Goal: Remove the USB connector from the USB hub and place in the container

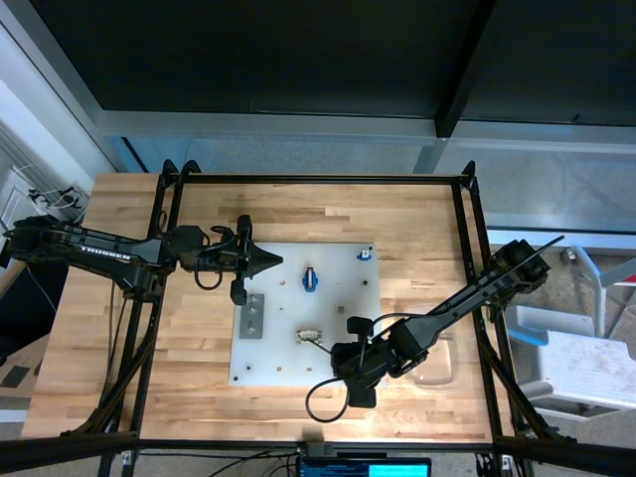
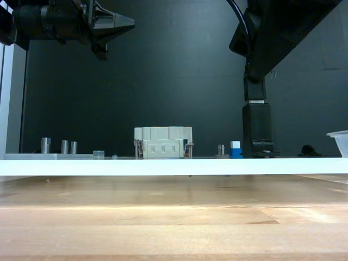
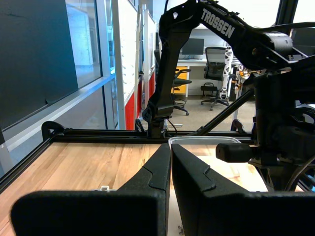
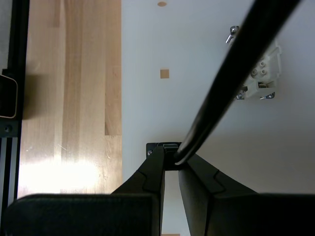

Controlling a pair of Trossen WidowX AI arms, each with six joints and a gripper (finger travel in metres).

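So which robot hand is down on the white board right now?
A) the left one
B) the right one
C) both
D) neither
B: the right gripper stands down at the white board, fingers closed on the USB connector, while the left gripper hangs shut, high in the air.

Blue clip [image 1: 310,279] on white board [image 1: 283,350]

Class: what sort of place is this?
Probably a robotics lab: on a framed wooden table, the left gripper hangs shut above the white task board, the right gripper pinches the USB connector on it; office chairs show beyond.
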